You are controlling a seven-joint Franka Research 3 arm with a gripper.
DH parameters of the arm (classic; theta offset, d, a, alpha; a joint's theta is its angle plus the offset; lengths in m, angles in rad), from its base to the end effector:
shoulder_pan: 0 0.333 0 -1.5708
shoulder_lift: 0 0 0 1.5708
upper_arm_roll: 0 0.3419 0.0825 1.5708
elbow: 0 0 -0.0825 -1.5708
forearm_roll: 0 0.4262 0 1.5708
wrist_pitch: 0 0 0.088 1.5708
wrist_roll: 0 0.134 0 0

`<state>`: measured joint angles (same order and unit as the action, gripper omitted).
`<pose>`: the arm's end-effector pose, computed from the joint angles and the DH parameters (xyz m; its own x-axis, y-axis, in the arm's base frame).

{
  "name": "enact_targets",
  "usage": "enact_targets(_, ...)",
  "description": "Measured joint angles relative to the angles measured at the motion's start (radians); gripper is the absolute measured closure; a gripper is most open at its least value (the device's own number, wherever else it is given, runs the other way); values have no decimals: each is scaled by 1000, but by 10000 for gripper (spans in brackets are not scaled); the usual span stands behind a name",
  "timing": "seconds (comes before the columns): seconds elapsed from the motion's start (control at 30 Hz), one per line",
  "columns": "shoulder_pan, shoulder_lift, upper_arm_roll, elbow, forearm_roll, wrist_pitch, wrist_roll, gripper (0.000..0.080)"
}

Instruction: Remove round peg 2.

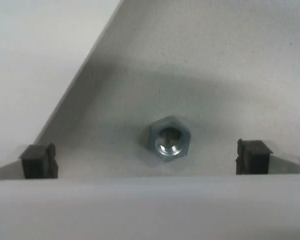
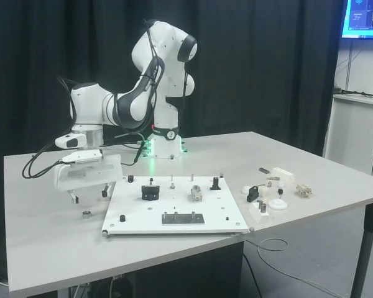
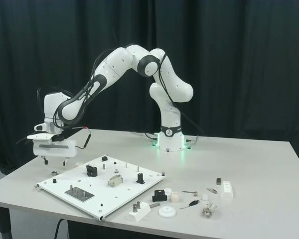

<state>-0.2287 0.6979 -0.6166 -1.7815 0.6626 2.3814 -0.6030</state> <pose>0.5033 -0.4979 0.1906 0.8235 -0.5560 0.1125 -0.5548 -0.8308 -0.0445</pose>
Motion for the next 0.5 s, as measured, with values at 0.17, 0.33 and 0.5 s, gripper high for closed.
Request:
enact_targets(0.17, 0, 0, -1, 3, 0, 12, 1, 3)
enact_targets(0.33, 3, 0, -1, 4, -1, 26, 0, 3)
enact_targets(0.5, 5, 0, -1, 5, -2, 32, 0, 3)
